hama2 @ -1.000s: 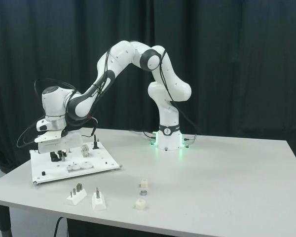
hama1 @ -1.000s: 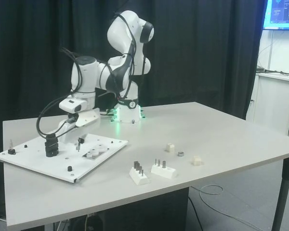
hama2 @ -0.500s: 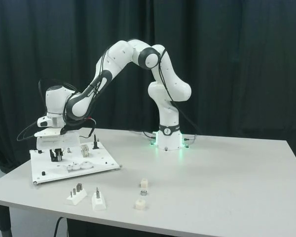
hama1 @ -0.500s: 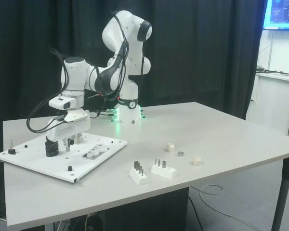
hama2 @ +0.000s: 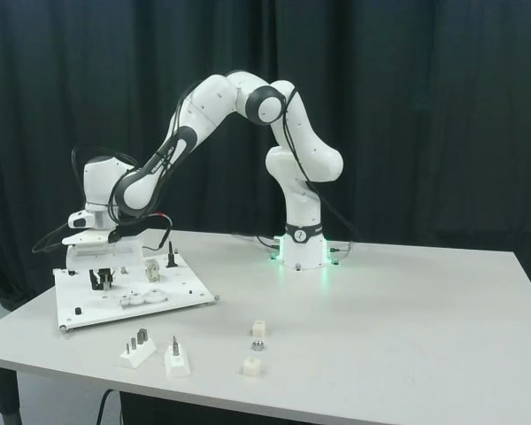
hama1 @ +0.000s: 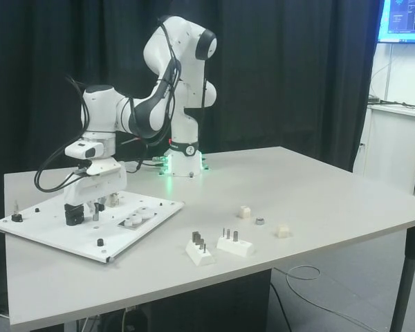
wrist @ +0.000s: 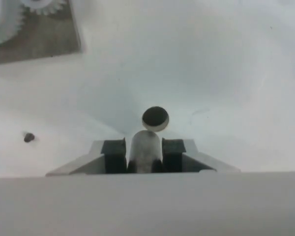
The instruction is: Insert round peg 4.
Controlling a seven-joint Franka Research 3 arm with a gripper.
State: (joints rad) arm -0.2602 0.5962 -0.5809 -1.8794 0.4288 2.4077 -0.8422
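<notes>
peg (wrist: 146, 148) is sitting upright between the two black fingers (wrist: 114, 155) of your gripper (wrist: 145, 156), and you are looking down its length in the wrist view: a plain grey cylinder with a rounded tip. the fingers are narrowed onto it, pressing it from both sides. just past the tip, a round dark hole (wrist: 155, 118) is showing in the white board (wrist: 226, 73), and the tip is lying beside the hole, not over its centre. farther out on the board, two white gears (wrist: 19, 12) are lying on a grey plate, well apart from the peg.

in the first room view, your gripper (hama1: 95, 205) is hanging low over the white board (hama1: 55, 235), near its back left part, with a black block (hama1: 73, 214) just beside it. the board's front edge is lying well apart from the gripper, and two white peg holders (hama1: 214, 247) are standing on the grey table (hama1: 318, 187) beyond that edge.
</notes>
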